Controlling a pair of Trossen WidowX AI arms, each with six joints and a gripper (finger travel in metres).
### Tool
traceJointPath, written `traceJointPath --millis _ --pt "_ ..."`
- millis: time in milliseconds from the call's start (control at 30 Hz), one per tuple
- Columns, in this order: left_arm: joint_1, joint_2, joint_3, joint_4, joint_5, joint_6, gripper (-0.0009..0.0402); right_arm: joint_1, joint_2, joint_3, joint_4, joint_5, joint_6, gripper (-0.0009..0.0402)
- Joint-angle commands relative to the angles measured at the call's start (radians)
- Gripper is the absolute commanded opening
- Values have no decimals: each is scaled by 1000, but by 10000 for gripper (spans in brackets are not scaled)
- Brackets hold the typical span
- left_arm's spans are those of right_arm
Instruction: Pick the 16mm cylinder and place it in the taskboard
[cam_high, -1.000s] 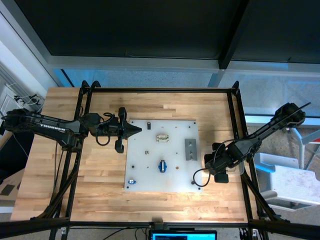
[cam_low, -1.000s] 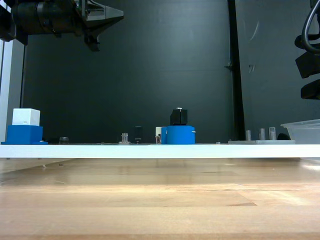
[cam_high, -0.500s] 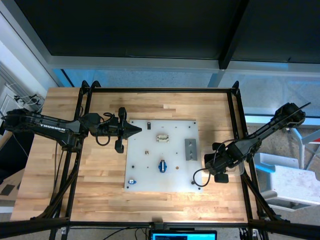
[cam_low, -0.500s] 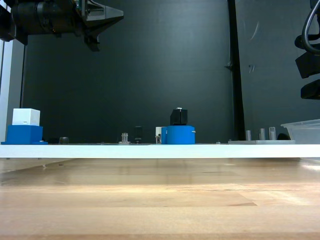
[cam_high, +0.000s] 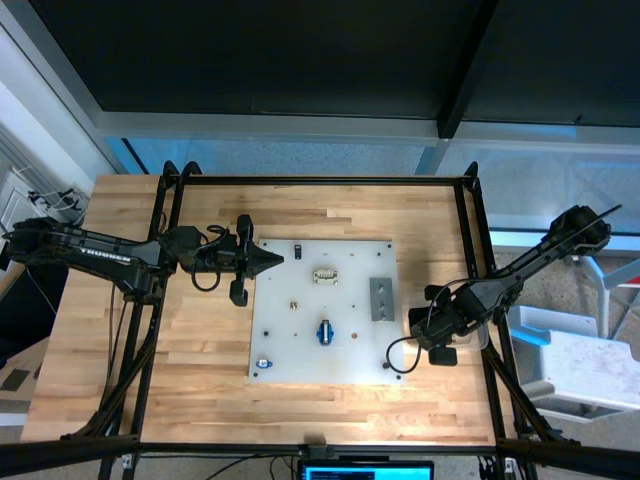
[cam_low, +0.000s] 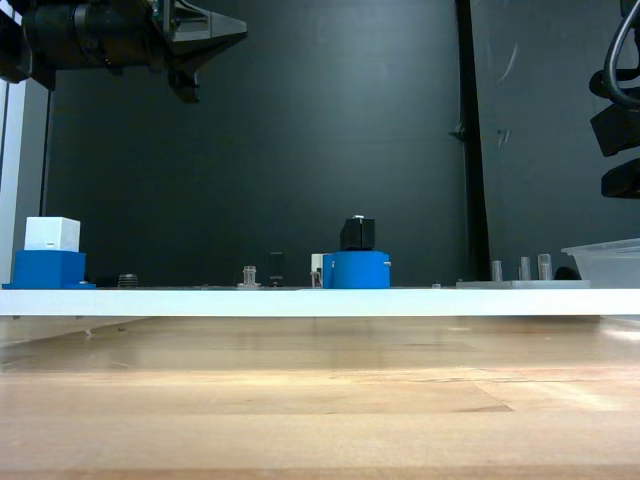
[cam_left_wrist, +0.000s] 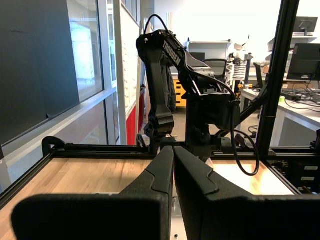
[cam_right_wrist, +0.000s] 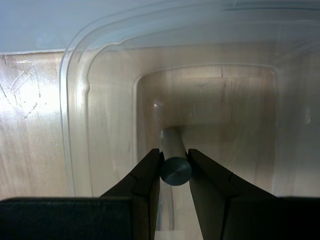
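The 16mm cylinder (cam_right_wrist: 175, 170) and both arms sit where they were a second ago. My left gripper (cam_high: 277, 258) hovers pinched shut and empty over the taskboard's (cam_high: 300, 345) left edge. My right gripper (cam_right_wrist: 174, 161), down in the clear bin (cam_right_wrist: 100, 100), clamps the cylinder.

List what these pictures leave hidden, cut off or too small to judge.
High view: the 16mm cylinder, hidden under the right gripper over the clear bin; holes in the taskboard, too small.
Low view: the bin's inside, cut off by the edge.
Left wrist view: the board, blocked by the left gripper, parked shut above its left edge.
Right wrist view: whether the gripped cylinder touches the bin floor.
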Motion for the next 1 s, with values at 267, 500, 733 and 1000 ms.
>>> traceJointPath --millis 267,500,733,1000 --pt "0 0 0 0 0 0 0 0 -11 25 -39 -9 -3 9" --pt "0 0 0 0 0 0 0 0 -31 87 -117 -8 -10 9" --pt "0 0 0 0 0 0 0 0 -39 157 -201 -8 -10 9" --pt "0 0 0 0 0 0 0 -1 -46 225 -259 -8 -9 9"
